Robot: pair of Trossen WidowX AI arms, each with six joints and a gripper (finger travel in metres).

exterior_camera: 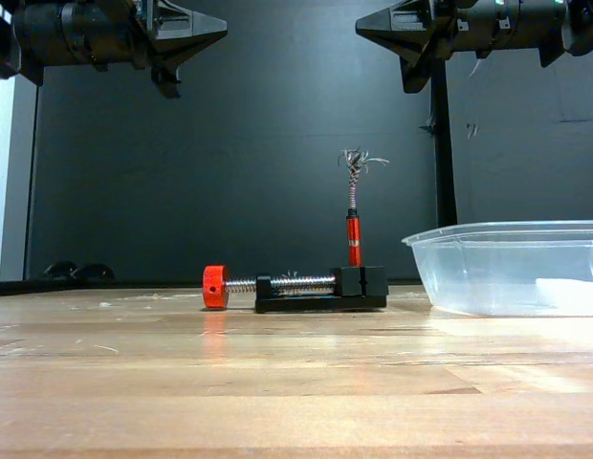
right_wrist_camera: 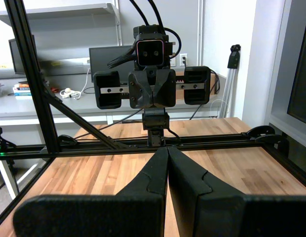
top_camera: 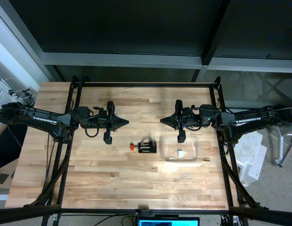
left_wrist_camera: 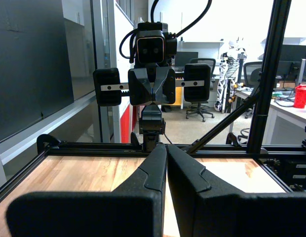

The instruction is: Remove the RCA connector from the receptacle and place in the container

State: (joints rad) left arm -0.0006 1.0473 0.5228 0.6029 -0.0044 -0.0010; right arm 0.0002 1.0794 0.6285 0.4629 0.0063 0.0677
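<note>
The receptacle [top_camera: 147,146], a small black fixture with a red-orange cap, lies mid-table; in the low view the receptacle [exterior_camera: 316,288] holds the slim red RCA connector [exterior_camera: 354,239] upright, a frayed braided wire on top. The clear container [top_camera: 182,150] sits just right of it, and the container [exterior_camera: 512,268] holds a small white piece. My left gripper [top_camera: 125,122] hovers shut, high above the table, behind and left of the fixture. My right gripper [top_camera: 163,121] hovers shut opposite it, behind the container. Both grippers [left_wrist_camera: 166,148] [right_wrist_camera: 168,149] point at each other, holding nothing.
A black frame [top_camera: 146,84] borders the wooden table at the back and sides. A screen edge [top_camera: 168,221] shows at the near edge. White items [top_camera: 252,157] lie off the table to the right.
</note>
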